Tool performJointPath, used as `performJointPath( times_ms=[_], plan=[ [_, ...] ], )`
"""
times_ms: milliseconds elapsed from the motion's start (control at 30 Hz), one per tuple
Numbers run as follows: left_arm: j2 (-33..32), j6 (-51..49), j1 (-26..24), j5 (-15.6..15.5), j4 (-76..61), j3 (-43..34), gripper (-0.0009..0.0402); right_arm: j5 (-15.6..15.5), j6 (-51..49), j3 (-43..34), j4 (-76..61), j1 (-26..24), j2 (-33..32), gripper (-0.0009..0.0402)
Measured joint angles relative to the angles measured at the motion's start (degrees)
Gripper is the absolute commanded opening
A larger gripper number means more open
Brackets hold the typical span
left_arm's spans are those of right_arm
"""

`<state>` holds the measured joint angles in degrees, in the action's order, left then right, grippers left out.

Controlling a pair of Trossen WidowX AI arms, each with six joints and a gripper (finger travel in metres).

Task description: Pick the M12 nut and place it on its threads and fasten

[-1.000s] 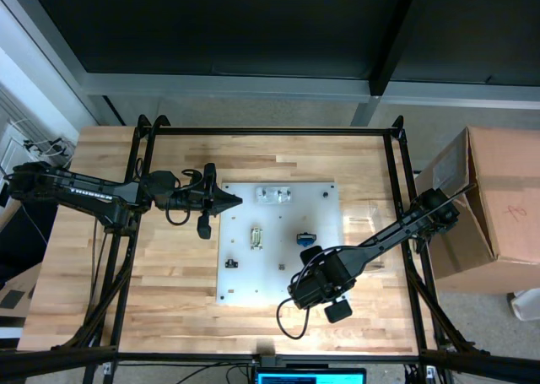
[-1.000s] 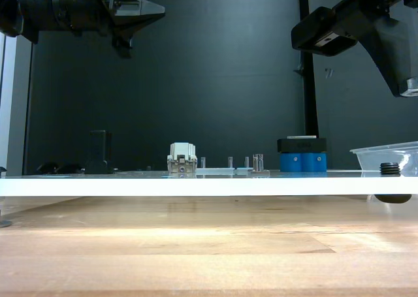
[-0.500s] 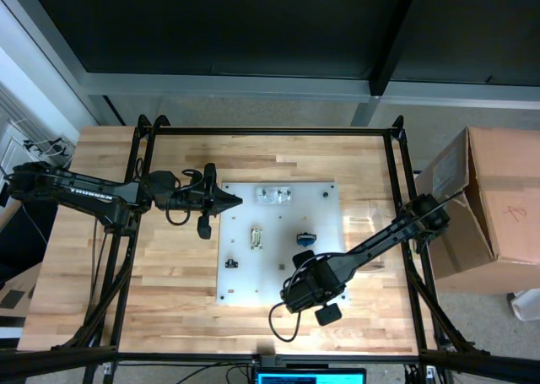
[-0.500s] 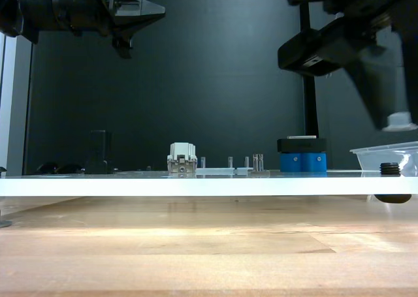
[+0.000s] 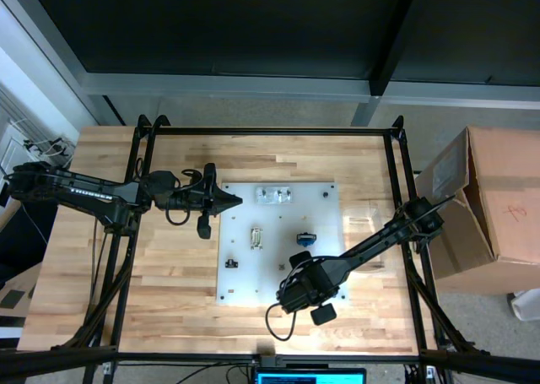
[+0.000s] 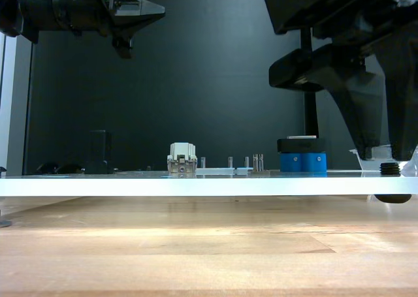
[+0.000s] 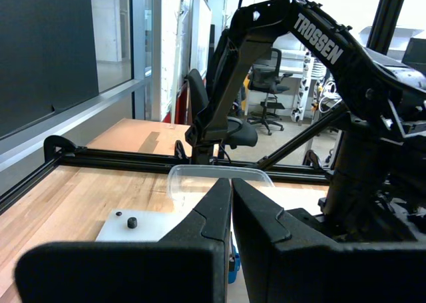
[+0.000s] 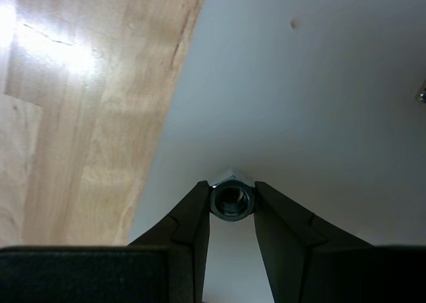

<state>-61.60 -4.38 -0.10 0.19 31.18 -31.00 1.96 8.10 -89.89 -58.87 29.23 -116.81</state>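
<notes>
The left gripper [image 5: 237, 201] hangs high over the far left edge of the white board [image 5: 253, 276], its fingers [image 7: 219, 195] pressed together with nothing between them; the right gripper [image 6: 389, 157] stands point-down over the board's near right edge, clamped on the M12 nut [image 8: 232, 200], which sits between the fingertips with its bore facing the board. In the low view those tips hover just above the black ribbed stud [image 6: 390, 169], whose ribs show bare, so the nut is held and not yet run down; whether it touches the stud's top I cannot tell.

The nut is likely light, rigid and smooth steel, slippery under a loose pinch; two opposite flats are the place to hold it, as it is held here, and it should stay level, since a tilt would probably cross the thread.

The surface [image 5: 169, 266] is pale wooden planking inside a black frame [image 5: 270, 132]; from left to right the board carries a white connector [image 6: 181, 160] and a blue block [image 6: 302, 161], with a clear tray [image 7: 216, 176] off its right edge; a cardboard box [image 5: 498, 207] stands beyond the surface's right edge; grey floor lies beyond the far edge, and the left wrist view shows windows and office chairs.
</notes>
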Motion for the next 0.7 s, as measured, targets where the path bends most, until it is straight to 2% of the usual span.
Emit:
performJointPath(
  times_ms=[700],
  plan=[
    [0.0, 0.0, 0.0, 0.0, 0.0, 0.0, 0.0000, 0.0, 0.3, 2.9, 2.9, 0.0, 0.3, 0.0018]
  ],
)
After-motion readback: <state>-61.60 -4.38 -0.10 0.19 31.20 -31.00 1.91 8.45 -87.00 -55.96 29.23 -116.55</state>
